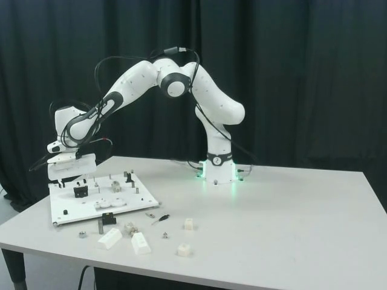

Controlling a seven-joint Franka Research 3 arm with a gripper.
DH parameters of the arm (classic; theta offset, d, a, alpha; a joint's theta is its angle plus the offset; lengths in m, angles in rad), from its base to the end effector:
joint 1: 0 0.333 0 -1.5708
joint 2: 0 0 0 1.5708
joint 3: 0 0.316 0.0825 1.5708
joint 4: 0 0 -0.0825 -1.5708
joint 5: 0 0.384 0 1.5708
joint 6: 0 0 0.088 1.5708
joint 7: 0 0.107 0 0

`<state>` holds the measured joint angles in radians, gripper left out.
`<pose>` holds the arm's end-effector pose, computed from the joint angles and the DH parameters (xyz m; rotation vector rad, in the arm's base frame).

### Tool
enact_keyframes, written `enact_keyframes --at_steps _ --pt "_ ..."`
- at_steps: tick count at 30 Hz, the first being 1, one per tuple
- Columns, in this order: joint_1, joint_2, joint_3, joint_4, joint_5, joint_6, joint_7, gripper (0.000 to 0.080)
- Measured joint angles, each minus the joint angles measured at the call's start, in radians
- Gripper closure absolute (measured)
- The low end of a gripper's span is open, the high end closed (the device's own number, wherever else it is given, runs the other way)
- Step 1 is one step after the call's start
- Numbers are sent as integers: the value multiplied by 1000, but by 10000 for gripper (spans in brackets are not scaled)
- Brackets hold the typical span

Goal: Remove square peg 2.

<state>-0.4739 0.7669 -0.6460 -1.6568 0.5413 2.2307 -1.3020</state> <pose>0.3572 -0.5781 0.2273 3.1391 -0.0390 -0.0200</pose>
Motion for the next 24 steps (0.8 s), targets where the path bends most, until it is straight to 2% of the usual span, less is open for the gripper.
enact_keyframes --at_steps 10,24 --pt "-11 0 0 -13 6 0 -9 3" --pt "-16 -1 -1 -31 49 -1 -30 3"
